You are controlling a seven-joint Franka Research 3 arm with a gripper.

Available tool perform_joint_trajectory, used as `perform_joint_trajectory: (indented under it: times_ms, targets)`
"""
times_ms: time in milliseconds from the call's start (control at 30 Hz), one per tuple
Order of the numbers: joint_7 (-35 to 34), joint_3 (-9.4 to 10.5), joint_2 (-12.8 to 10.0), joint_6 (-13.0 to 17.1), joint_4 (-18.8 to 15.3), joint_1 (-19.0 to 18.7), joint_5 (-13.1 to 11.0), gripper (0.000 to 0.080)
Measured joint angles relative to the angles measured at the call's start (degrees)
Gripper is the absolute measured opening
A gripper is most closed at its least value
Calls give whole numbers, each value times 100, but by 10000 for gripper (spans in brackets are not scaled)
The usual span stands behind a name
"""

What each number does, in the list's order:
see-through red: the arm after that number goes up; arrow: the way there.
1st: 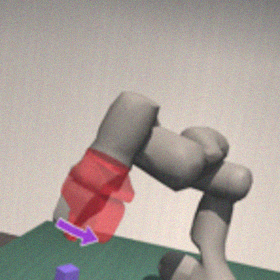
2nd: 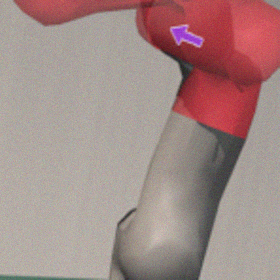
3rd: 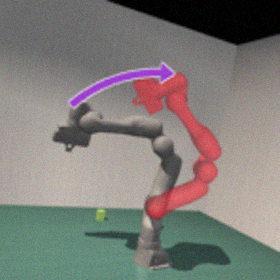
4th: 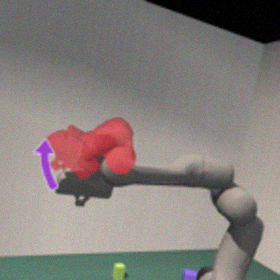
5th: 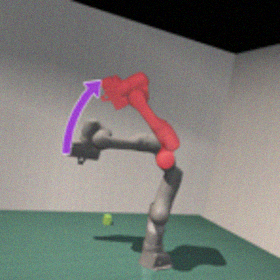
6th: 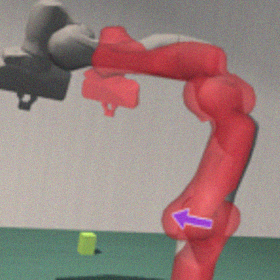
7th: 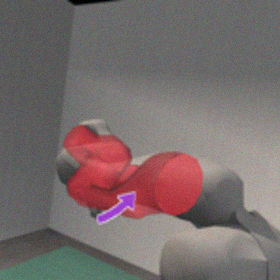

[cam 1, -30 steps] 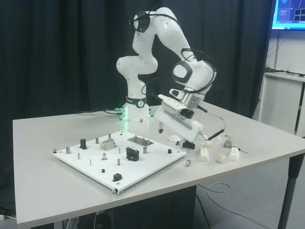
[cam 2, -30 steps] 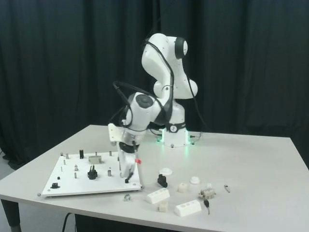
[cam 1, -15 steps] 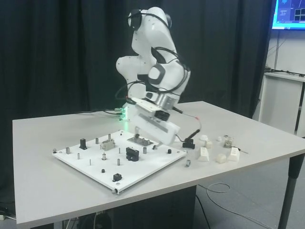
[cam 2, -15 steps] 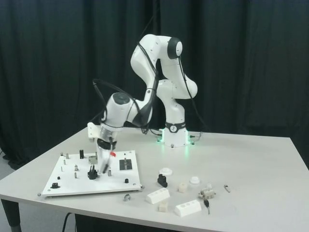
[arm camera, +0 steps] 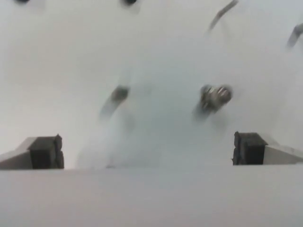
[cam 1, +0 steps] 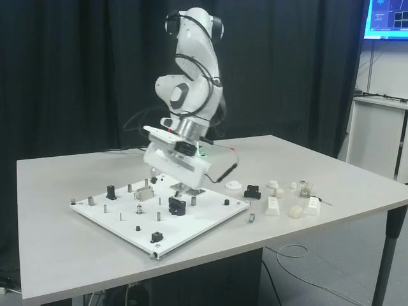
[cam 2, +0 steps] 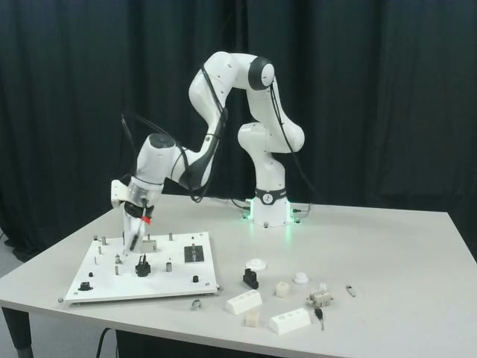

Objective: Remove BNC.

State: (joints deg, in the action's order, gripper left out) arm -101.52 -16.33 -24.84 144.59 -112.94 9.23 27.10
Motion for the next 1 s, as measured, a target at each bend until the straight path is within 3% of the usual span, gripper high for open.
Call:
perform_joint_trajectory:
  times_ms: [233,700,867,1000]
  targets:
    - [621,-230,26,270,-57,143,-605,800]
    - [2130,-590,27,427,-105,335,-2491,800]
    - [2525,-613,21,345,-105,402,-2931,800]
    - [2662,-613,3,206,-103,435,-3128,800]
